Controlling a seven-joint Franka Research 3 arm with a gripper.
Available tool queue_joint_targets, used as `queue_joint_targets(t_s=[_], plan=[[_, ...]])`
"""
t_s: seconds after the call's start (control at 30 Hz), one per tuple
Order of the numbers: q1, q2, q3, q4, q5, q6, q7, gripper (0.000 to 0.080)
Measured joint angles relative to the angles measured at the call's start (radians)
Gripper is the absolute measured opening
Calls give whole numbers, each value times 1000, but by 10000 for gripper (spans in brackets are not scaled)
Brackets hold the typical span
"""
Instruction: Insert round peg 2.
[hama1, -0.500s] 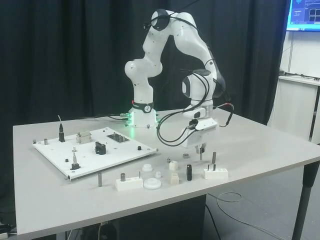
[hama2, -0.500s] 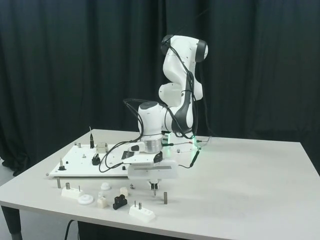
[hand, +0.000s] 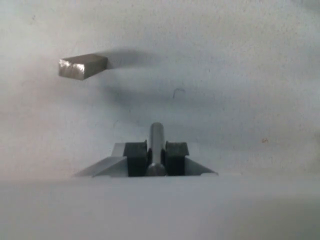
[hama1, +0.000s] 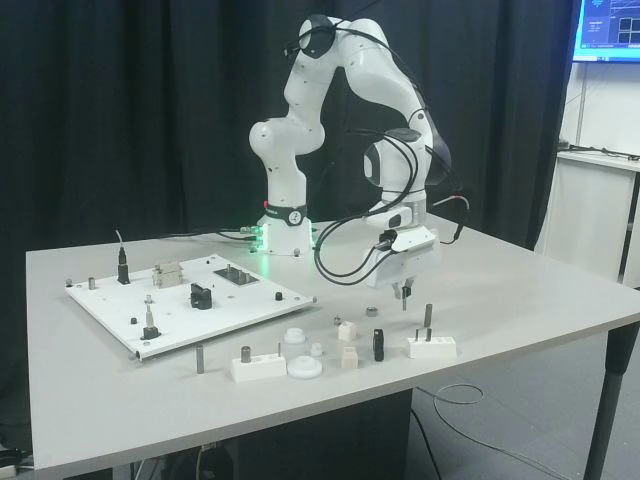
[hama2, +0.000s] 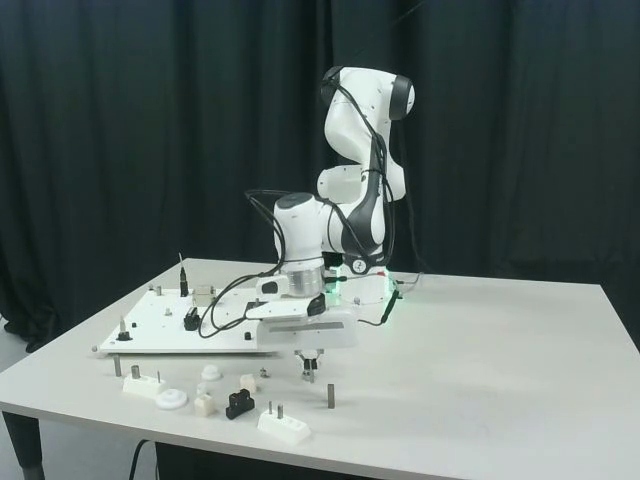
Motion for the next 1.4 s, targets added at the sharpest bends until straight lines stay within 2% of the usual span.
queue_joint_targets(t_s=[1.0, 1.23, 1.4], plan=[[1, 0, -6, 19, -1, -7, 0, 73], [1, 0, -30, 38, -16, -22, 0, 73], [0, 0, -65, 55, -64, -39, 0, 73]])
